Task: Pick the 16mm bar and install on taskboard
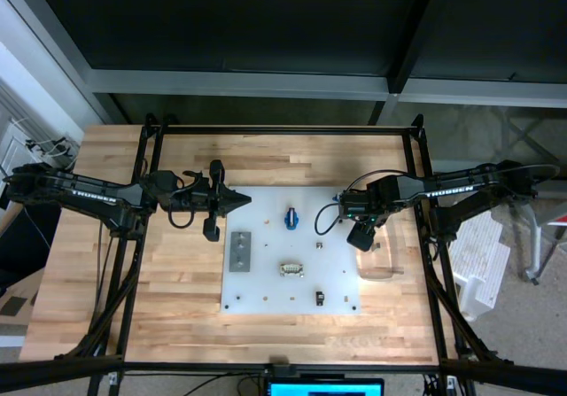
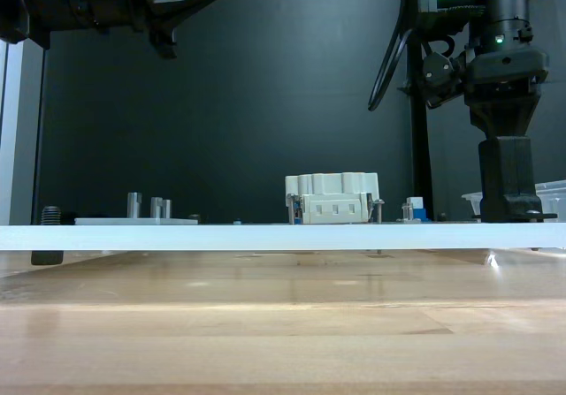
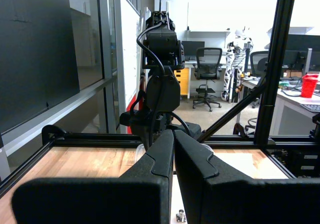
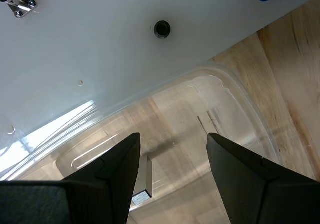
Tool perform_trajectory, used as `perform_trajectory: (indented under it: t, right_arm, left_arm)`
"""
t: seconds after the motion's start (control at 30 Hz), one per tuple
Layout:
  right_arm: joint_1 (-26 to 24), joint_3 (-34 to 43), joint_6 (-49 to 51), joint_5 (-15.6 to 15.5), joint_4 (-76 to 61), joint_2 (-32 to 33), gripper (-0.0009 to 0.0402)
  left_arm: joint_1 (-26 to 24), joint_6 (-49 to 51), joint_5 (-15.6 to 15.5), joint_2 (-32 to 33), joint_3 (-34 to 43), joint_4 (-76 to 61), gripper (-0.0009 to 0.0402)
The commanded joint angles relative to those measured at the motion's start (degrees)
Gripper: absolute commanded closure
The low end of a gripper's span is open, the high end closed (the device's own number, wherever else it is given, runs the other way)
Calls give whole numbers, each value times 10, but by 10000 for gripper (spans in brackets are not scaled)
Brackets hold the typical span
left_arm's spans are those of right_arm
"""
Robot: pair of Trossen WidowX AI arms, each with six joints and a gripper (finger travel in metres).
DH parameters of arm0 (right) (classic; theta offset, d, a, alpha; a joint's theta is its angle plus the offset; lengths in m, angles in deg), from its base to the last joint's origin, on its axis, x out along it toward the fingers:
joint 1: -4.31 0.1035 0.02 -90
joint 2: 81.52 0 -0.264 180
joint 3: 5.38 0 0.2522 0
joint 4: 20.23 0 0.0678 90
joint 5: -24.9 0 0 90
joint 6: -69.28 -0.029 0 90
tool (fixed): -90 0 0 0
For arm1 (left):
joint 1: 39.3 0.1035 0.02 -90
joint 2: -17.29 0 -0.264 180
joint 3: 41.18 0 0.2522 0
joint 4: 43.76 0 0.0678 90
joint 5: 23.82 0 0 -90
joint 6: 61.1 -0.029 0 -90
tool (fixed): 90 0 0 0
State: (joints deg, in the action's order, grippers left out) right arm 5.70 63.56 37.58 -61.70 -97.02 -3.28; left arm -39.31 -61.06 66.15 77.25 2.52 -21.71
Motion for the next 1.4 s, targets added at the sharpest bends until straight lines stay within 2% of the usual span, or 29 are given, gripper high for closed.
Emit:
perform_trajectory:
  t: [0.03,1.17,1.4]
  right_arm:
    - [0,0,0,0,0,0,208]
    - [1,0,2,0,-1,0,208]
    - [50,0,66,0,-3,-3,208]
  left_arm:
    - [0,0,0,0,0,0,393]
    - [0,0,0,0,0,0,393]
    - [0,0,0,0,0,0,393]
